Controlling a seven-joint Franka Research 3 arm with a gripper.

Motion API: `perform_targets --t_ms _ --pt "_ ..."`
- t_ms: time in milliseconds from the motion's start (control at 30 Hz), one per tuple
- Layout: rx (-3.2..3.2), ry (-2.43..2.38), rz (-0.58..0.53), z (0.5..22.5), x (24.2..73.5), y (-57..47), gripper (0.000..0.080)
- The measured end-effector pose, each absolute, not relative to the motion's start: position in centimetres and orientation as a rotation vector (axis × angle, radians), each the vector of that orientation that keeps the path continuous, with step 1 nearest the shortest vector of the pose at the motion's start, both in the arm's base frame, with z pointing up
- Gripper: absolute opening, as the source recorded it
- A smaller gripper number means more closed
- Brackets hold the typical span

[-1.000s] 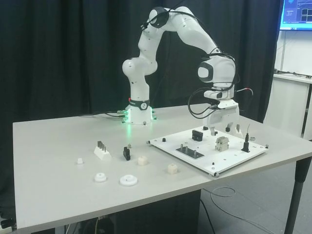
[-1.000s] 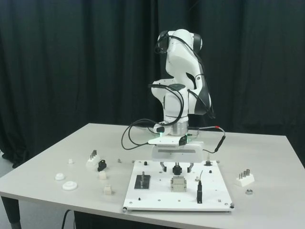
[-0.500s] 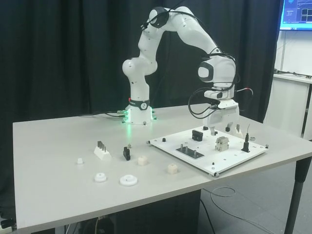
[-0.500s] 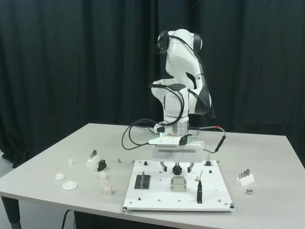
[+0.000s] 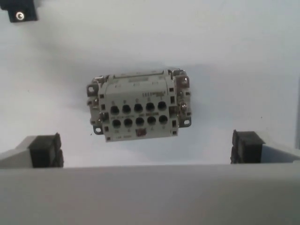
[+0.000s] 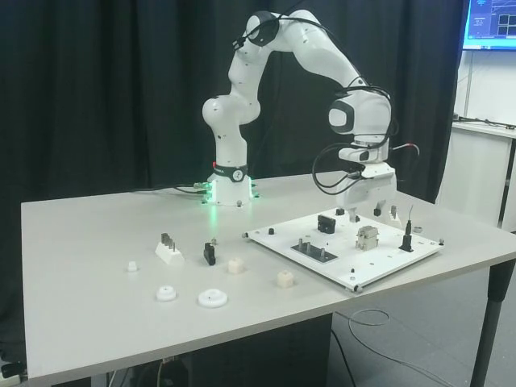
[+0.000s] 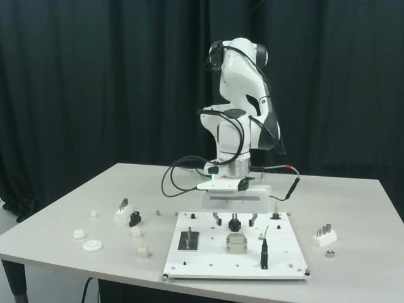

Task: Pick large gear.

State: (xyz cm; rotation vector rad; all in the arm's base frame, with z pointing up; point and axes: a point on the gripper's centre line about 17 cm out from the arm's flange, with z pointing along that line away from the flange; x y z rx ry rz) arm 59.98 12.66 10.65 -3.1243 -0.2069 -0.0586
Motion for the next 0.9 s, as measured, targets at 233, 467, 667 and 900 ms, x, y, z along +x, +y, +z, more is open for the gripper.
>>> perform_targets --t_ms 233,467,667,900 --pt "-3.124 -0.219 -0.049 11.4 60.1 12.9 0.0800" --pt "-3.131 -0.239 -0.057 12.6 60.6 12.7 0.0800" --pt "-3.168 -0.255 -0.067 13.9 61.6 10.6 0.0800" --pt "-3.215 -0.294 -0.071 16.1 63.3 6.0 0.0800"
